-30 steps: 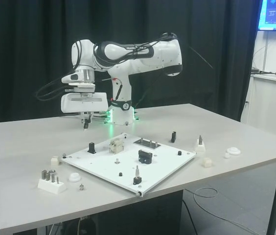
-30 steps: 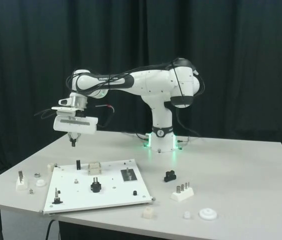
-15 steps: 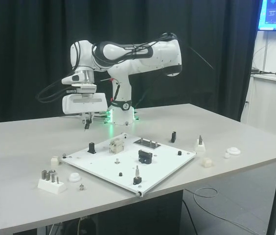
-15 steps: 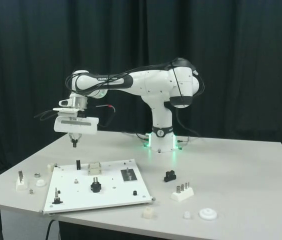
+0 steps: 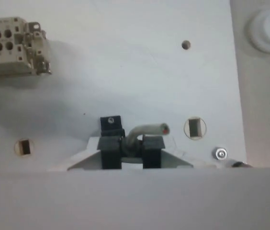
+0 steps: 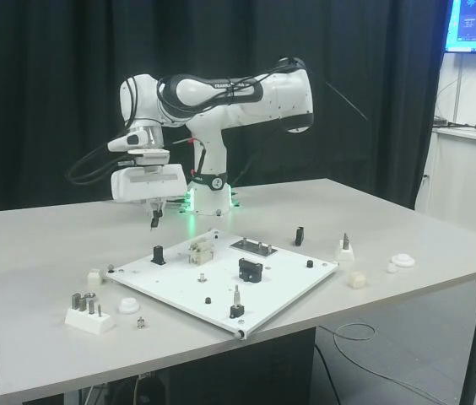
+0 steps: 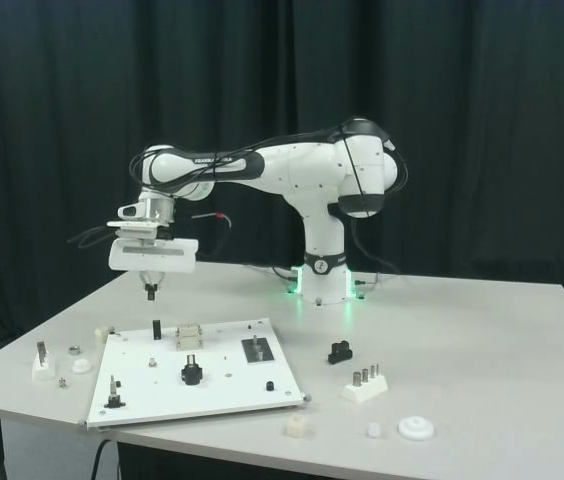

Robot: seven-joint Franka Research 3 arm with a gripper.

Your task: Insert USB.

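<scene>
My gripper [image 6: 154,221] hangs in the air over the back left edge of the white board [image 6: 280,283], shut on a small black USB plug [image 5: 131,145] with a short grey cable stub. Its black fingers [image 5: 110,152] clamp the plug from both sides. Just below the plug a small black upright block [image 5: 111,122] stands on the board [image 5: 125,72]; it is also seen as the black block [image 6: 159,252] near the board's left corner and as the block [image 7: 155,330] in the second room view. The gripper [image 7: 149,292] is well above this block.
On the board stand a multi-pin connector [image 5: 10,45], a grey metal plate [image 6: 254,246] and black fixtures [image 6: 250,271]. Two slots [image 5: 195,128] are cut in the board. A white gear [image 5: 269,31] and a white peg holder [image 6: 89,314] lie on the table beside it.
The gripper, still holding the plug, has moved from beyond the board's edge toward the board and the black block, and sits slightly lower.
</scene>
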